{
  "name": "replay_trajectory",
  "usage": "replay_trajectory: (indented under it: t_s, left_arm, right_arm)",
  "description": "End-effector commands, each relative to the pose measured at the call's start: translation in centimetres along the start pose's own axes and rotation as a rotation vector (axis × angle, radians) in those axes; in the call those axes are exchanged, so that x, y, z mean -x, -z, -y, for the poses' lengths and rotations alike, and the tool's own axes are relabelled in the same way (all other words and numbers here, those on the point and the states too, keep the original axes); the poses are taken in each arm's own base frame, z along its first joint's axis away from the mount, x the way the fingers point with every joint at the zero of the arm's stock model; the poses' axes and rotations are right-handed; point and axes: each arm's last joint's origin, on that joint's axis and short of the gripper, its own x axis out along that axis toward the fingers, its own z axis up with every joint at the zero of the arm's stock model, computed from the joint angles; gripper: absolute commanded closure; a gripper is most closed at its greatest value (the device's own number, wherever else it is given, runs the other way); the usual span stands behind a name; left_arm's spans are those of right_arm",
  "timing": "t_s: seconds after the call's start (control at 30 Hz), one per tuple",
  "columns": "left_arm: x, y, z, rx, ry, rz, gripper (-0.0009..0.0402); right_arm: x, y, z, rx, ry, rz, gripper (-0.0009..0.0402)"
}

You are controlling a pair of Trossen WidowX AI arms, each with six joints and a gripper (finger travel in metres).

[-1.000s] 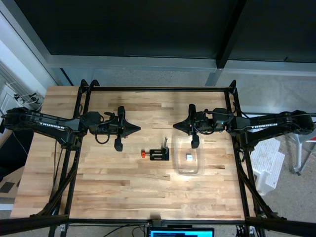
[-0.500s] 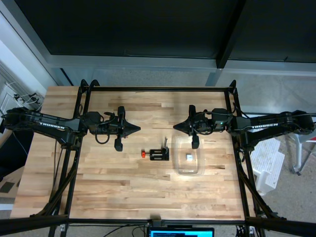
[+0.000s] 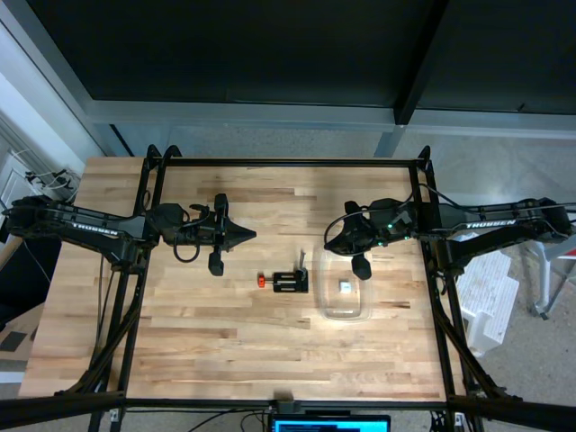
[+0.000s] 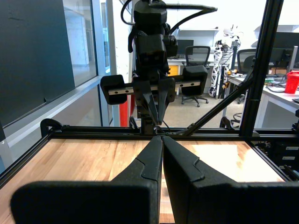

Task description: Remove the USB-C connector from taskboard and place in the container

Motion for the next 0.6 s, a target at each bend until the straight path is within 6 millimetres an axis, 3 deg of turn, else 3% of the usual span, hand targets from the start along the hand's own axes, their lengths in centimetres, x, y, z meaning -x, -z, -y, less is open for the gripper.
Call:
replay_trajectory:
  t_s: [0.03, 0.6]
  left_arm:
    - [0.0, 0.0, 0.0, 0.0, 0.0, 0.001, 0.0393]
    - [0.0, 0.0, 0.0, 0.0, 0.0, 0.0, 0.0393]
  right_arm:
    - [-0.5, -0.3, -0.1, -0.003, 0.008, -0.094, 0.0393]
    - [-3.8, -1.6, -2.4, 0.089, 0.068, -0.445, 0.0392]
